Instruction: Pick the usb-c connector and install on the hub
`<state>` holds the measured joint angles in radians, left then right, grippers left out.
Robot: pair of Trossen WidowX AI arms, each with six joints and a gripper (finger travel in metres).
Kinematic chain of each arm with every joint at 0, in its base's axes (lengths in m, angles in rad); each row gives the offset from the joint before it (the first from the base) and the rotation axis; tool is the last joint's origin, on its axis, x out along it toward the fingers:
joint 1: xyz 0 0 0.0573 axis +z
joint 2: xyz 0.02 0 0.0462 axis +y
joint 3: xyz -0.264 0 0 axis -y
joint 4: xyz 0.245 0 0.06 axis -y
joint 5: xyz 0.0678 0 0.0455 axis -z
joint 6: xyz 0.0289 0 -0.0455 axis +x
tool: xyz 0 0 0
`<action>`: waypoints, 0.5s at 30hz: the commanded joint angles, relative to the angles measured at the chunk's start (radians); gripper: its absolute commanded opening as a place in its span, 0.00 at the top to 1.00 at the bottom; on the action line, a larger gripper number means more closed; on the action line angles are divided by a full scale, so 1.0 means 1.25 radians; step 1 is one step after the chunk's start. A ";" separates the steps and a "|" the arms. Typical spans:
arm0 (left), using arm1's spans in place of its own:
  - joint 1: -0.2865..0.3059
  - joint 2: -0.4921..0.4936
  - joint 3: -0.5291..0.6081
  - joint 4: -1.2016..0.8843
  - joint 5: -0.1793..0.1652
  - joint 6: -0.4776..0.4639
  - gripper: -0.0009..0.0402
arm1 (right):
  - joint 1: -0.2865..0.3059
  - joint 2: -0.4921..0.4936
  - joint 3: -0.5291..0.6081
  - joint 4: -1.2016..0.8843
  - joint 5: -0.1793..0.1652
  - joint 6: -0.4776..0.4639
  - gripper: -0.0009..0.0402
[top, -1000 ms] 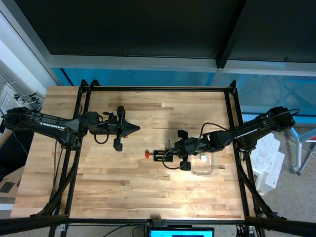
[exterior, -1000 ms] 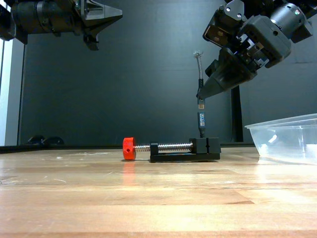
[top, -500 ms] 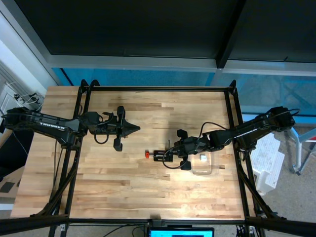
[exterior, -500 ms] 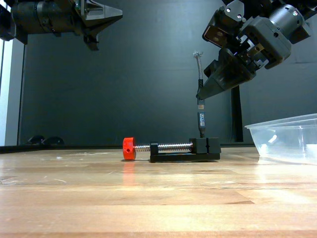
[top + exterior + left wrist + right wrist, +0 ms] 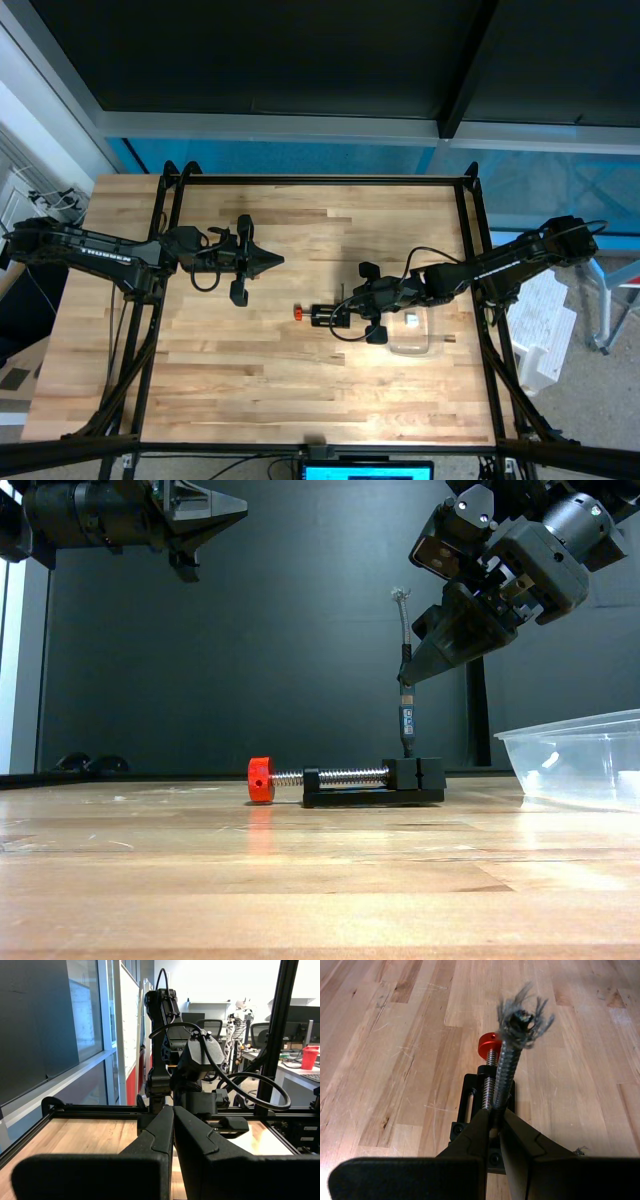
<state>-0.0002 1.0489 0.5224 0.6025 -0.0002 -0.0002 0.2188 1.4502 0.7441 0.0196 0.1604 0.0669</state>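
Left gripper (image 5: 173, 1110) jaws closed, above wooden table (image 5: 85, 1135).

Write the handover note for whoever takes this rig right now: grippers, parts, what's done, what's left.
Left gripper: shut, empty, parked high at the left.
Right gripper: shut on the grey stem just above the usb-c connector.
The connector stands upright on the hub, beside the clear tray.
Done: pick and placement.
Left: confirm seating (cannot tell from here), release, withdraw.
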 commanded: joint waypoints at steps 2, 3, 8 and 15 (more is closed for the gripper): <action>0.000 0.000 0.000 0.000 0.000 0.000 0.98 | 0.001 0.000 0.000 0.003 0.000 0.003 0.98; 0.000 0.000 0.000 0.000 0.000 0.000 0.98 | 0.001 0.000 0.000 0.004 0.000 0.003 0.98; 0.000 0.000 0.000 0.000 0.000 0.000 0.98 | 0.001 0.000 0.000 0.006 -0.001 0.005 0.98; 0.000 0.000 0.000 0.000 0.000 0.000 0.98 | 0.001 0.009 -0.001 0.012 -0.001 0.005 0.98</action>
<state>-0.0002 1.0489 0.5228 0.6022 -0.0002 -0.0006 0.2199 1.4517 0.7425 0.0277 0.1593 0.0727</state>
